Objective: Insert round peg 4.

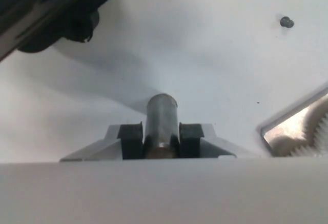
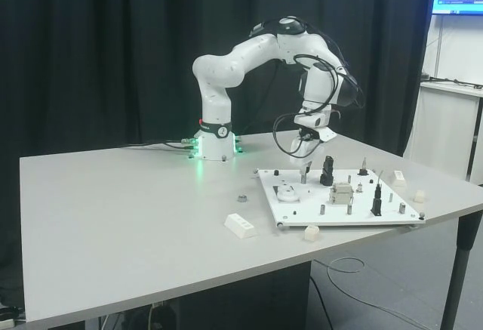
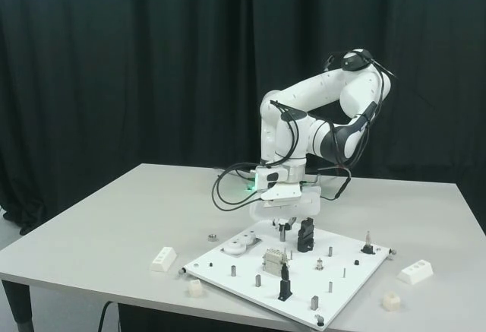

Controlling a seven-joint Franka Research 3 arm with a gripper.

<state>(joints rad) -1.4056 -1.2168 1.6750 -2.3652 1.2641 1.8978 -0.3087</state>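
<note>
My gripper [image 1: 162,144] is shut on a grey metal round peg [image 1: 162,121], held upright between the two black finger pads [image 1: 131,139]. The peg's tip points down at the white board [image 1: 215,55] and is very near its surface; whether they touch cannot be told. In the first room view the gripper [image 2: 306,165] hangs over the back part of the board [image 2: 339,213] with the peg [image 2: 303,177] below it. The second room view shows the gripper [image 3: 282,224] and peg [image 3: 282,233] just beside a black connector block [image 3: 305,235].
The board carries several small pegs, a black upright part [image 2: 327,171], a grey box [image 2: 342,193] and white gears [image 1: 312,134] in a recess. White blocks [image 2: 241,225] [image 2: 311,232] [image 3: 415,271] and a small ring [image 2: 242,197] lie on the grey table [image 2: 113,209].
</note>
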